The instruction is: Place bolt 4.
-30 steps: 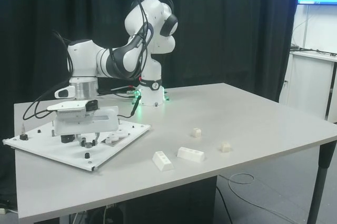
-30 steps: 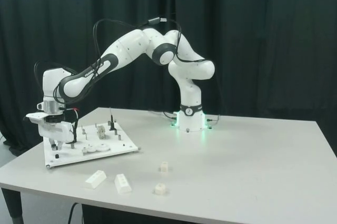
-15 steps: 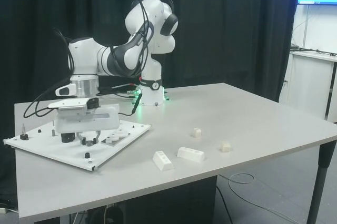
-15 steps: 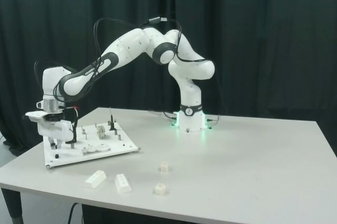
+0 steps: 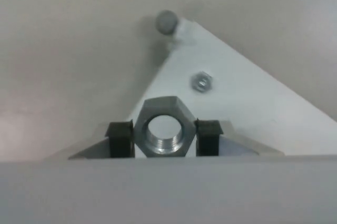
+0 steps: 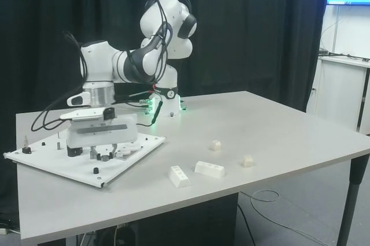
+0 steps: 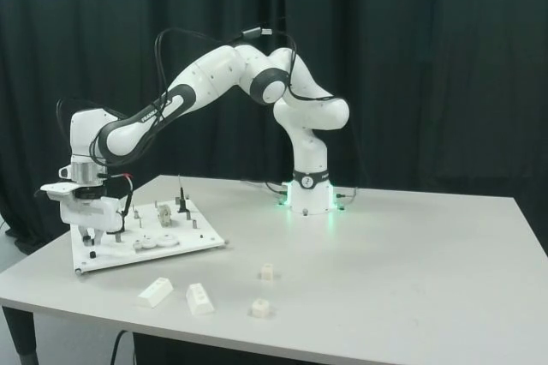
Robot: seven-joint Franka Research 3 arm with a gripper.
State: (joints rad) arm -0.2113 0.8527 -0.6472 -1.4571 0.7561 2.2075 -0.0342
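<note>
Gripper [image 5: 164, 139] clamped narrowly on a grey hex nut [image 5: 164, 132], 2 black fingertip pads [image 5: 120, 139] pressed against opposite flats, held just above the white board [image 5: 247, 105] near its corner, over a smaller nut [image 5: 200, 82] fixed there.

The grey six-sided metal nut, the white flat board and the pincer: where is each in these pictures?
Grey six-sided metal nut [image 5: 165, 134], wrist view: its threaded bore's rim.
White flat board [image 5: 247, 103], wrist view: bare surface near its corner.
Pincer [image 5: 164, 139], wrist view: midway between its black fingertips, clamping the nut.
</note>
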